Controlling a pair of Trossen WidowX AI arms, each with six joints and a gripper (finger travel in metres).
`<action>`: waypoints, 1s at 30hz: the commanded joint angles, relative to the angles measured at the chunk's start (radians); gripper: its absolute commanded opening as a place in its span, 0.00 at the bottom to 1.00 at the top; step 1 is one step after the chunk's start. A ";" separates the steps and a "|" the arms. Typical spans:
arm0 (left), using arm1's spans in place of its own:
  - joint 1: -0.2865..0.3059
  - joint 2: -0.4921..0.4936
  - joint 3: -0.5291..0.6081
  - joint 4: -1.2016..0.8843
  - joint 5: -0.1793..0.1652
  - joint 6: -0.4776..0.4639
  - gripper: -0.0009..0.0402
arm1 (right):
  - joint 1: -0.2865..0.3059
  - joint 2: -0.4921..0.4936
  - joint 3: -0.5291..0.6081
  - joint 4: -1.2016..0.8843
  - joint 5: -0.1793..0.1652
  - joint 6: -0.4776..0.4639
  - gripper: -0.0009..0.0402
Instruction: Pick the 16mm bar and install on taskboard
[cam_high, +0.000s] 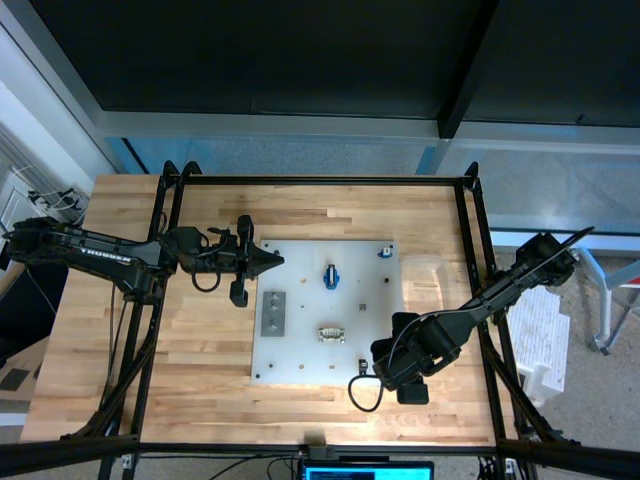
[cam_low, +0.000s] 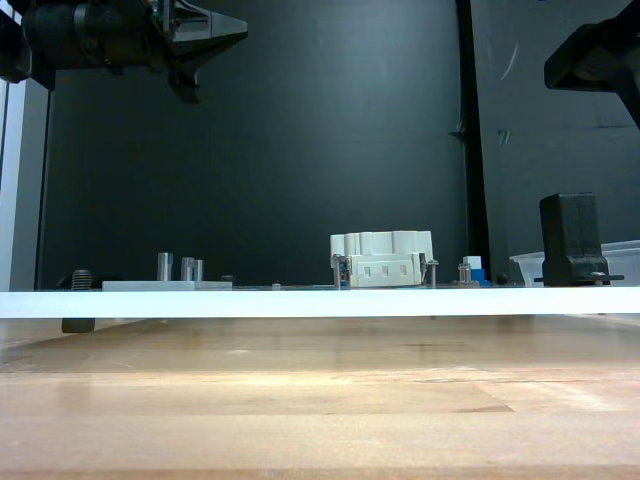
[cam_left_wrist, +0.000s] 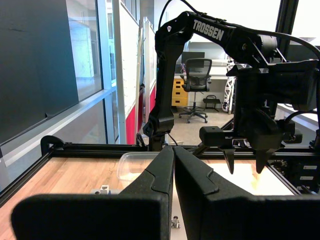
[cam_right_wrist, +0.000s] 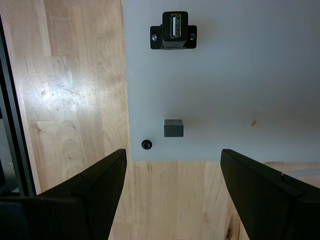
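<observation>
the fingers (cam_right_wrist: 100, 195) of the right gripper (cam_right_wrist: 172, 156) are spread wide, nothing held between them, and are pointed down at the near right corner of the taskboard (cam_right_wrist: 260, 75). the 16mm bar (cam_right_wrist: 173, 128) is seen lying on the white plate in line with that gap, just beside a black corner screw (cam_right_wrist: 146, 144) and apart from a black usb socket (cam_right_wrist: 173, 30). in the lower right of the high view the bar is hidden by this gripper. the left gripper (cam_high: 278, 260) is held high over the board's far left edge, its fingers pressed together. a grey two-hole block (cam_high: 273, 312) and a blue knob (cam_high: 331, 275) are seated mid-board.
</observation>
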 joint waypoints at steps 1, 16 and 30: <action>0.000 0.000 0.000 0.000 0.000 0.000 0.02 | -0.007 -0.016 0.000 0.002 0.011 -0.023 0.66; 0.000 0.000 0.000 0.000 0.000 0.000 0.02 | -0.216 -0.152 -0.007 0.003 0.096 -0.235 0.66; 0.000 0.000 0.000 0.000 0.000 0.000 0.02 | -0.444 -0.259 -0.009 0.103 0.118 -0.449 0.59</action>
